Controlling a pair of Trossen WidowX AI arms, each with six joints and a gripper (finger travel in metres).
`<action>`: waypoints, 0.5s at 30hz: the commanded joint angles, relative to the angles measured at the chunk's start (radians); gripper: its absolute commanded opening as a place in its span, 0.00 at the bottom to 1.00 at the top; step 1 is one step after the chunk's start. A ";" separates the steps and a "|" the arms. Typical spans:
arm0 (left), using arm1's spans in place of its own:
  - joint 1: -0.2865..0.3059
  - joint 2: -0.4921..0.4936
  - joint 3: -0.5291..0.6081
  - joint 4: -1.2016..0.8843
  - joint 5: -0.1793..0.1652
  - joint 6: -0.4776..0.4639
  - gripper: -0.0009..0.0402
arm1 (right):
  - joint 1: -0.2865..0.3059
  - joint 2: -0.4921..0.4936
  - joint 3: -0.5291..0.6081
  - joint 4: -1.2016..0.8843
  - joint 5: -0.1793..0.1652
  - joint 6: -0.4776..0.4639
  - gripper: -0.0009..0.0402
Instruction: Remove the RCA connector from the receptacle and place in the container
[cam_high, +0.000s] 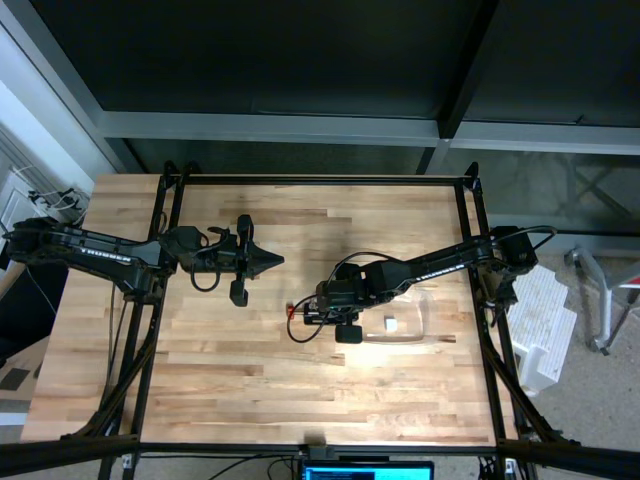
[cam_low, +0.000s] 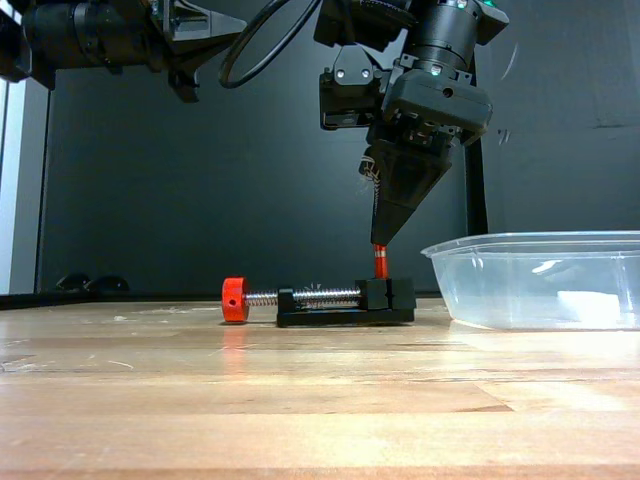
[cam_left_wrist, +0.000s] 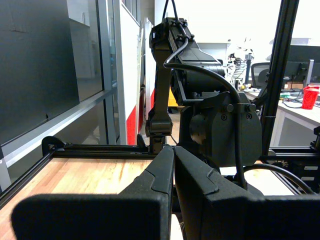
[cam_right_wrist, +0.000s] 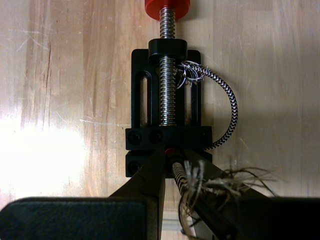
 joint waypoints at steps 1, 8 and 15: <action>0.000 0.000 0.000 0.000 0.000 0.000 0.02 | 0.001 -0.013 0.000 -0.011 -0.001 0.001 0.03; 0.000 0.000 0.000 0.000 0.000 0.000 0.02 | 0.000 -0.061 0.010 -0.037 0.000 0.001 0.03; 0.000 0.000 0.000 0.000 0.000 0.000 0.02 | 0.000 -0.142 0.014 -0.037 0.000 0.001 0.03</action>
